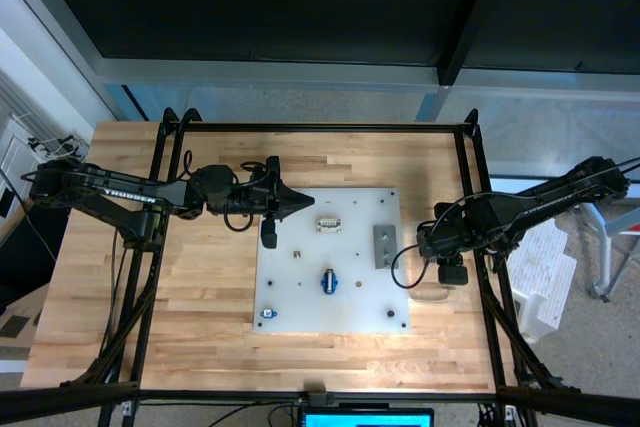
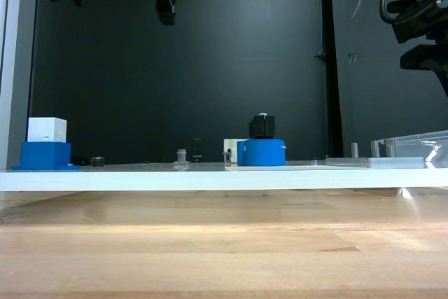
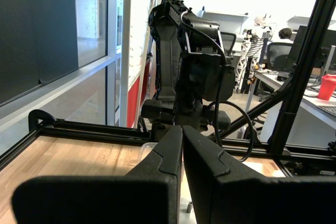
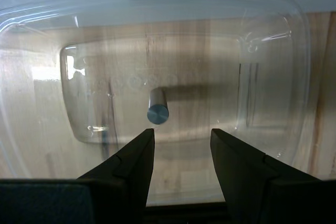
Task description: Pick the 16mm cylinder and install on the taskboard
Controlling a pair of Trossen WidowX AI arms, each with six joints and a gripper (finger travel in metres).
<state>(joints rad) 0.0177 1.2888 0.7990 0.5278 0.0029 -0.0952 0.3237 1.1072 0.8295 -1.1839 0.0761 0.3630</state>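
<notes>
The 16mm cylinder [image 4: 157, 107], a short grey metal peg, lies on its side in the clear plastic tray [image 4: 294, 35]. My right gripper [image 4: 181, 145] hovers open above the tray, and the peg lies just beyond the gap between its fingertips [image 4: 137, 153], untouched. In the high view the right gripper [image 1: 450, 277] hangs just off the right edge of the white taskboard [image 1: 350, 302]. My left gripper [image 1: 305, 202] is held high over the board's far left part. It is shut [image 3: 182, 129] and holds nothing. The peg is too small to make out in the high view.
The board carries a grey metal block [image 1: 384, 245], a blue fitting [image 1: 328, 281], a cream connector [image 1: 328, 224] and a blue-and-white part [image 1: 268, 316] at its near left corner. Black frame rails [image 1: 470, 197] ring the table. Papers [image 1: 545, 277] lie off its right side.
</notes>
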